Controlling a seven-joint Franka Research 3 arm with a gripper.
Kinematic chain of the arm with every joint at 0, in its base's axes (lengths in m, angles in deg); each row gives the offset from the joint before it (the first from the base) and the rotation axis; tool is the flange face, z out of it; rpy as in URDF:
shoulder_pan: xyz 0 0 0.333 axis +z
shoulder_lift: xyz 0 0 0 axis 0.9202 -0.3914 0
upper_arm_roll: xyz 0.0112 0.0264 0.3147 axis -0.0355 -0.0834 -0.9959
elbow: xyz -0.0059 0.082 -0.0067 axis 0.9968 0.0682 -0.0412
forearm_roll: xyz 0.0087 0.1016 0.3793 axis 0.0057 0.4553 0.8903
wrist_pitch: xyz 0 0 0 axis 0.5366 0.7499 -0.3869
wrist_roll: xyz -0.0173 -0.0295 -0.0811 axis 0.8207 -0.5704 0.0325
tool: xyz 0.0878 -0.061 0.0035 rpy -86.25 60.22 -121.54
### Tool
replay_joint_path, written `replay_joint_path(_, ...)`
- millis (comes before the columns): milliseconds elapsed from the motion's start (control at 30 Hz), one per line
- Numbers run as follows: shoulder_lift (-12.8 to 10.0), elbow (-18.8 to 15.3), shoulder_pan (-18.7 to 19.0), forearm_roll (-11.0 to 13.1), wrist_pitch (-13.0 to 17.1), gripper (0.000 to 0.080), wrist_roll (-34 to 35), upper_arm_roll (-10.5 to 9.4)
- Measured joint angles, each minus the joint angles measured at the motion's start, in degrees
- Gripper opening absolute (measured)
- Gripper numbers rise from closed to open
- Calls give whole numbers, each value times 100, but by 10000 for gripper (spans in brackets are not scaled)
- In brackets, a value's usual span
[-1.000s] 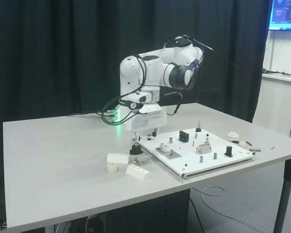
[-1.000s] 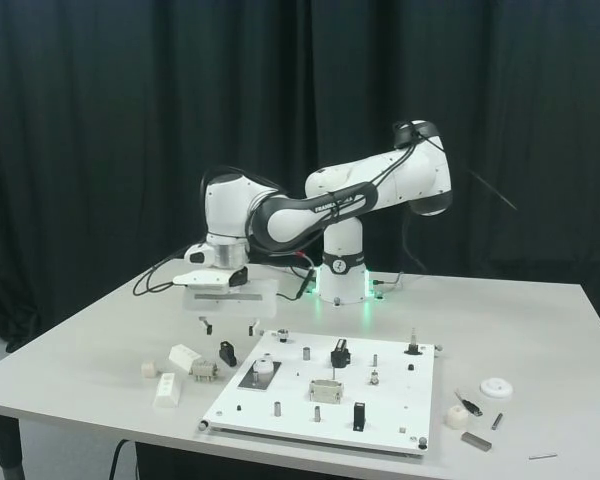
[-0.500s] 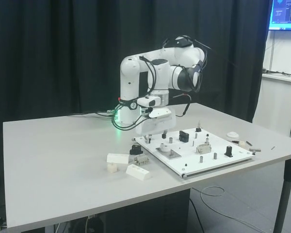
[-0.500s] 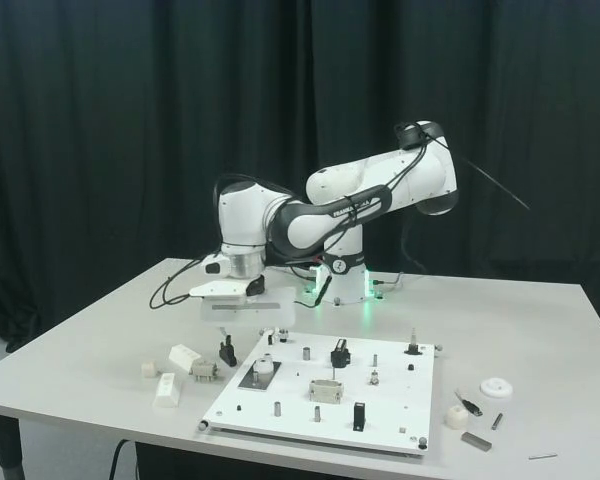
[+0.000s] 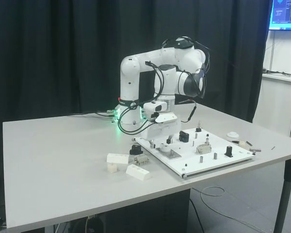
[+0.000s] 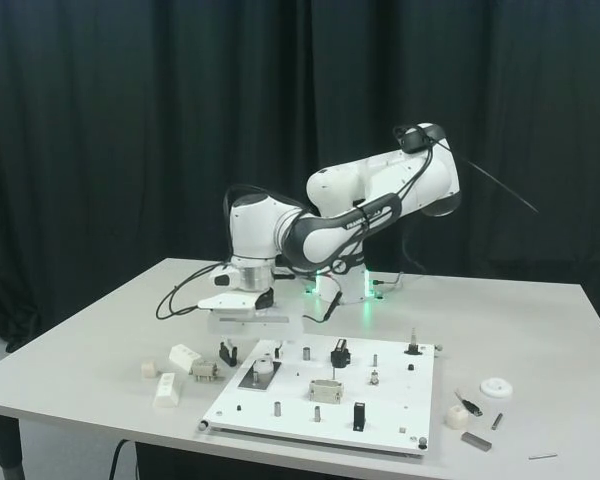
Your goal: Remove medium gear.
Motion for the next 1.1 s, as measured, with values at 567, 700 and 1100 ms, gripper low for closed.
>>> replay_joint_path(567, -2, 128, -58, 141, 501, 800, 101, -291)
replay_joint_path(700, -2, 162, -83, 156, 551, 800, 103, -330)
replay_joint_path(1100, 4, 209, -89, 192, 496, 778, 193, -339)
